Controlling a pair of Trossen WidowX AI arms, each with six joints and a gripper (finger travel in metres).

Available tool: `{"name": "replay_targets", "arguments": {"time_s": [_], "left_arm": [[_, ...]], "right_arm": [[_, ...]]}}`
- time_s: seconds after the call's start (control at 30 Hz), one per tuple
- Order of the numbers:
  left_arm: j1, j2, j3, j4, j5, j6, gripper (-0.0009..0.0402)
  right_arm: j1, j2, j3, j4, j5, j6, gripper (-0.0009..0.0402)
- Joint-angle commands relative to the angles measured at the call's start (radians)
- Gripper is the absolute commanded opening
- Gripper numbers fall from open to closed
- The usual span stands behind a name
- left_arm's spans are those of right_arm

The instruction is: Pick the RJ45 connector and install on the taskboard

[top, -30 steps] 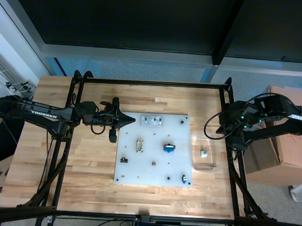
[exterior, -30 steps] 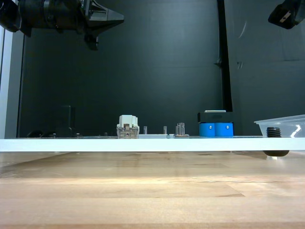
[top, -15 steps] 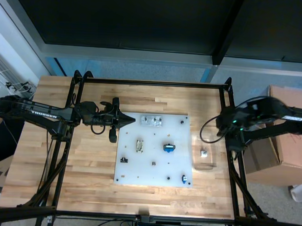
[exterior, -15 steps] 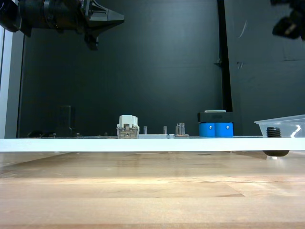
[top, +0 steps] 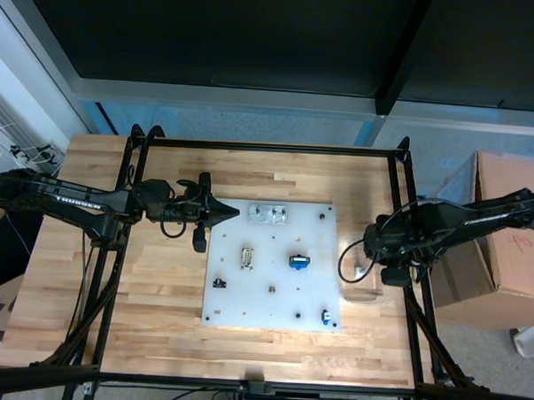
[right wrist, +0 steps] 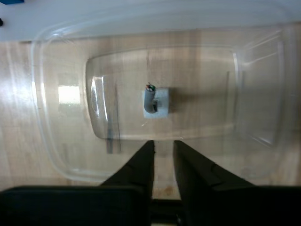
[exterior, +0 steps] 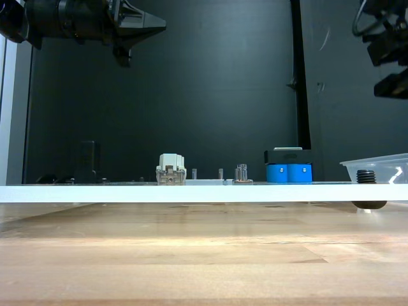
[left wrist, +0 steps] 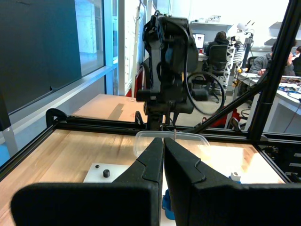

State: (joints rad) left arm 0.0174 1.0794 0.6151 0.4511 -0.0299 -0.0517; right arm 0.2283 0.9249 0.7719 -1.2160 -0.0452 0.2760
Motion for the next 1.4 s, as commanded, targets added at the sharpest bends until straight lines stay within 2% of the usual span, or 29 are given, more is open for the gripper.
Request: {"name": "replay_targets", "arguments": {"time_s": [0.03, 0.17, 0.3, 0.37, 0.63, 1.03, 1.2, 1.4], "left_arm": [[0.000, 0.000, 0.000, -0.004, 0.000, 0.000, 0.0000], [0.000, 0.000, 0.000, -0.001, 0.000, 0.000, 0.0000], [0.000, 0.000, 0.000, -0.001, 0.000, 0.000, 0.0000], [0.000, 0.000, 0.000, 0.000, 0.000, 0.000, 0.0000], [0.000, 0.000, 0.000, -0.001, 0.000, 0.000, 0.0000], [0.000, 0.000, 0.000, -0.001, 0.000, 0.000, 0.0000], [0.000, 0.000, 0.000, -0.001, 0.000, 0.000, 0.0000], [0.000, 0.000, 0.000, 0.000, 0.000, 0.000, 0.0000]], "right_arm": [[0.018, 0.016, -0.040, 0.051, 0.000, 0.016, 0.0110], [0.027, 0.050, -0.077, 0.105, 0.002, 0.034, 0.0153], [0.029, 0.100, -0.102, 0.150, 0.016, 0.048, 0.0171], [0.030, 0.129, -0.101, 0.151, 0.031, 0.059, 0.0171], [0.034, 0.211, -0.100, 0.173, 0.029, 0.055, 0.0152], [0.041, 0.244, -0.106, 0.238, 0.029, 0.048, 0.0139], [0.041, 0.249, -0.109, 0.239, 0.029, 0.048, 0.0112], [0.041, 0.249, -0.109, 0.238, 0.030, 0.048, 0.0028]]}}
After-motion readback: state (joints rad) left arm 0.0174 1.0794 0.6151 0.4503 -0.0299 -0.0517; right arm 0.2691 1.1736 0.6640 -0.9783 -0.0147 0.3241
